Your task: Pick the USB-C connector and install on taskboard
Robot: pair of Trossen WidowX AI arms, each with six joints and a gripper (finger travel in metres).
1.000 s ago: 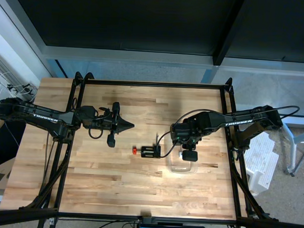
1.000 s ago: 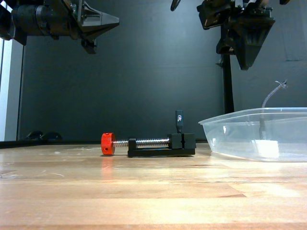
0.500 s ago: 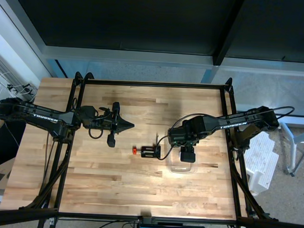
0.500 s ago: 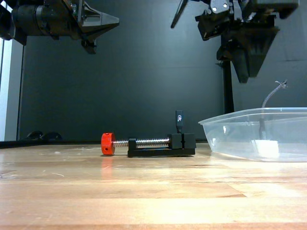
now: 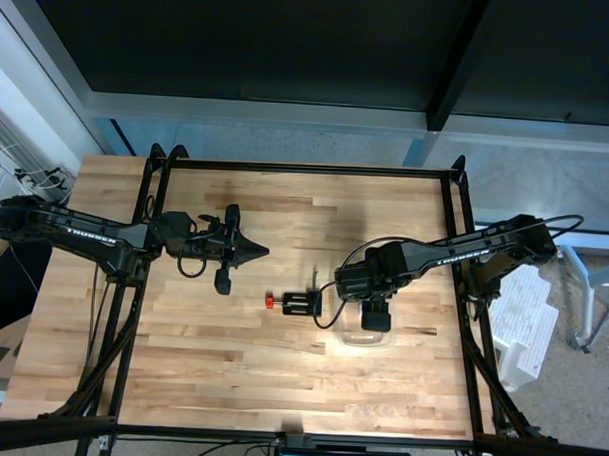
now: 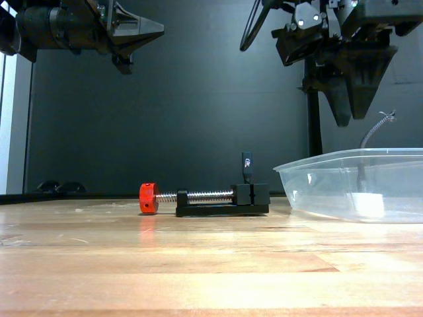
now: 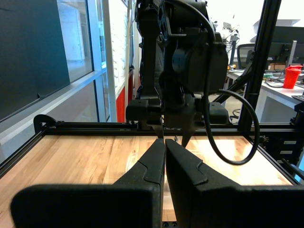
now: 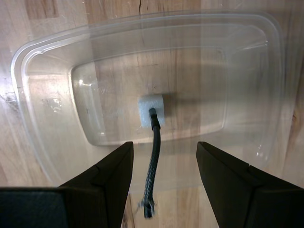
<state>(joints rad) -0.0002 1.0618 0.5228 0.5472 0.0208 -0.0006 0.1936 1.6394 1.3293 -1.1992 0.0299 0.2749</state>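
The taskboard (image 5: 300,305) is a small black block with a red-orange knob (image 6: 149,198) and a thin upright pin (image 6: 246,166). It lies left of a clear tray (image 8: 42,142). In the tray, a small white square piece (image 8: 151,107) holds the dark plug end (image 8: 152,115) of a braided cable, which I take for the USB-C connector. My right gripper (image 8: 165,145) hangs open above the tray, its fingers on either side of the cable without touching it. It is also visible from table height (image 6: 352,120). My left gripper (image 5: 254,251) is shut and parked high at the left, holding nothing.
The tray (image 6: 350,185) stands right of the taskboard with a small gap between them. The braided cable (image 6: 371,132) rises above the tray's rim. A black frame rail (image 5: 307,169) runs around the wooden table.
The right gripper has come down toward the tray and shifted slightly toward the near edge. The left arm, the taskboard and the tray have not moved.
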